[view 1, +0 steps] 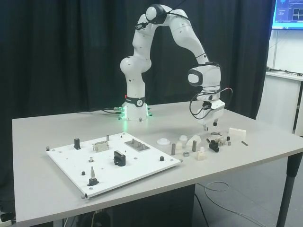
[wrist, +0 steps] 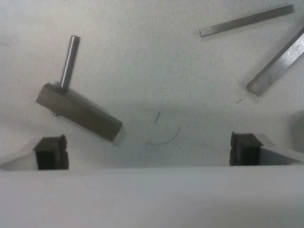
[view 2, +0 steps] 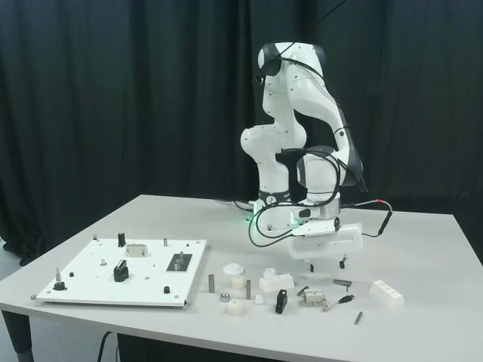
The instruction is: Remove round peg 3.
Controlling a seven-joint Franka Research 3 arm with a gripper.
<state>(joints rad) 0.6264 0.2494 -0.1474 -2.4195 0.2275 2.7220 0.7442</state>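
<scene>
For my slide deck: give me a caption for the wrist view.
Open pincer hovering over the grey table, beside a small block with a round peg standing in it.

Peg (wrist: pixel 69 62) stands in block (wrist: pixel 80 112), on table (wrist: pixel 142 57).

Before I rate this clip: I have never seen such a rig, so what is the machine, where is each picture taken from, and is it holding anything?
The machine is a white robot arm bolted on a grey table. Two pictures come from room cameras; the third looks down from the arm's wrist past its fingertips. The gripper is open and holds nothing. It hovers over loose parts on the table. Below it lies a grey block with a round peg standing in it, beside two flat bars. A white board with mounted parts lies apart from it.
</scene>
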